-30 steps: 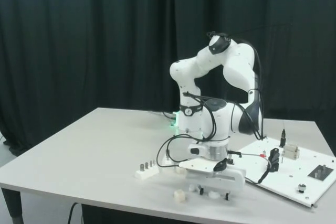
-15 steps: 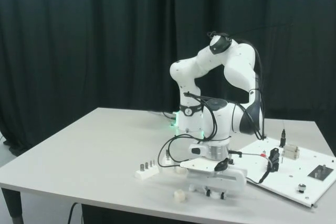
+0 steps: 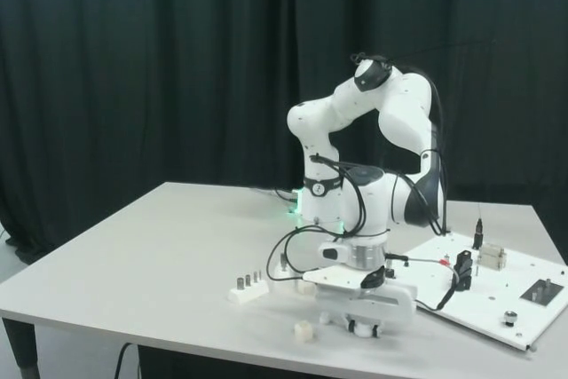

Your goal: Pick medium gear.

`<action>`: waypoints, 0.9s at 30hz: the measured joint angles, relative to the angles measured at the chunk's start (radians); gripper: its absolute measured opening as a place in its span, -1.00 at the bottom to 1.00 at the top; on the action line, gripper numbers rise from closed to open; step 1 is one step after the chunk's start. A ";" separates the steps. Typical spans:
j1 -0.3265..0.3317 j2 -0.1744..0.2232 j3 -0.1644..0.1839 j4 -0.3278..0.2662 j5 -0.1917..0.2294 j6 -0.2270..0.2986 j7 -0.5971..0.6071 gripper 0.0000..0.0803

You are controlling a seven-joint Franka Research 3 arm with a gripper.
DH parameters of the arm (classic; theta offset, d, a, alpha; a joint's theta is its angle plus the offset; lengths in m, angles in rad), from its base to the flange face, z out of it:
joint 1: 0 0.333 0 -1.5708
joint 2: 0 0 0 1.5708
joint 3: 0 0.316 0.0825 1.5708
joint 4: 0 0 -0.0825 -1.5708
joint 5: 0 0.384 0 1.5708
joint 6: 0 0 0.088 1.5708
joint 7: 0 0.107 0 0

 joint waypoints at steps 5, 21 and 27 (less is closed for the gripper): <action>0.004 -0.007 -0.013 0.000 0.001 -0.002 0.004 0.00; 0.019 -0.018 -0.042 0.000 0.001 -0.022 0.004 0.00; 0.020 -0.021 -0.043 0.000 0.001 -0.022 0.006 0.00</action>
